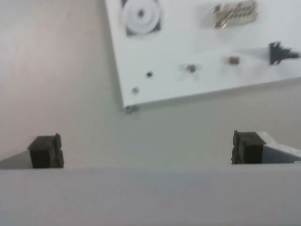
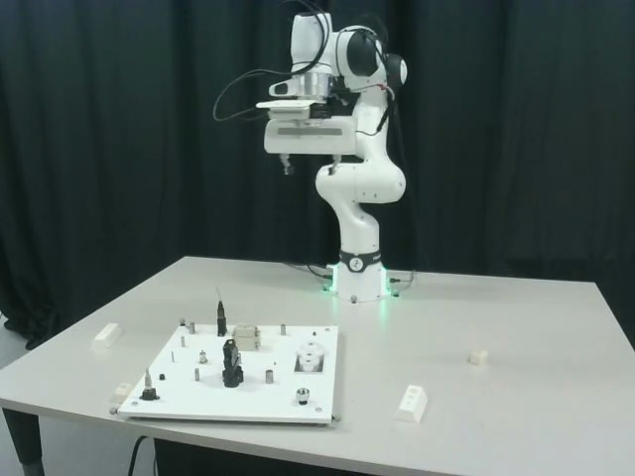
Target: Remove Ethernet.
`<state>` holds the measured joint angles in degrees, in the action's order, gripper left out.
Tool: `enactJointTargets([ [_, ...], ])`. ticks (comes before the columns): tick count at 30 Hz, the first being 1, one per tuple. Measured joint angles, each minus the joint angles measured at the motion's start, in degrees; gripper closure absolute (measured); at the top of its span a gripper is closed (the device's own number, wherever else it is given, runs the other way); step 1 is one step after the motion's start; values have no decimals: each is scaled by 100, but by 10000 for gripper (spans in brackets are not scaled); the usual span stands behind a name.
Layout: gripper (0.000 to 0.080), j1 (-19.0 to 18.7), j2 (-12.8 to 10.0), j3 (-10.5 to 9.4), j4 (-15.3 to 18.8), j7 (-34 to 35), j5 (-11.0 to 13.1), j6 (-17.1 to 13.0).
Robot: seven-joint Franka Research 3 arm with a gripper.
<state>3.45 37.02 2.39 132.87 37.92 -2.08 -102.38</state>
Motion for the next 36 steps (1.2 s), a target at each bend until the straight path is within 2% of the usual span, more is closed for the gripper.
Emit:
enactJointTargets([
  [6, 3, 165, -308, 89, -110, -82, -90, -498],
  [13, 3, 349, -808, 186, -364, -138, -93, -943],
  [20, 3, 542, -1432, 225, -759, -63, -91, -1248],
  [31, 3, 610, -2517, 225, -1405, 700, -90, -1745],
  [36, 3, 624, -2998, 225, -1729, 960, -92, -1876],
])
